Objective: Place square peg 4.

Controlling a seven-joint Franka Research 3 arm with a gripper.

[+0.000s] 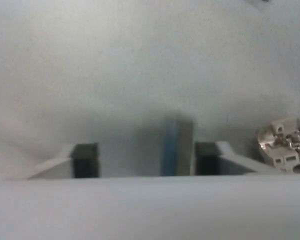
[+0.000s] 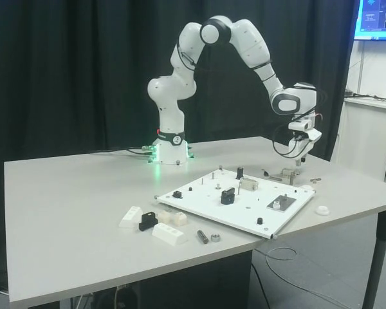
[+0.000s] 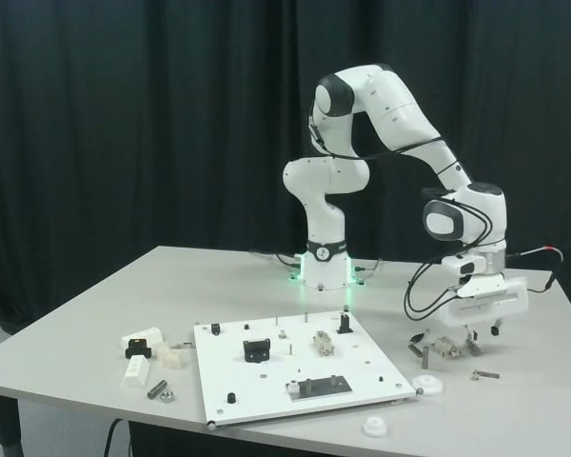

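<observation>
In the wrist view a slim grey square peg (image 1: 179,146) stands between my fingers. It is right beside one black pad (image 1: 207,159), and a wide gap separates it from the other pad (image 1: 85,160). My gripper (image 1: 146,160) is open and is not clamped on the peg. In the room views the gripper (image 2: 298,158) (image 3: 481,331) hangs low over the grey table, off the far right side of the white board (image 2: 199,193) (image 3: 266,376). The peg itself cannot be made out in the room views.
A cluster of small metal parts (image 1: 285,147) (image 3: 444,348) lies on the table close to the gripper. White discs (image 3: 425,384) (image 2: 321,210) and a bolt (image 3: 483,375) lie near the board's right edge. White blocks (image 2: 169,233) (image 3: 138,341) sit off its left side.
</observation>
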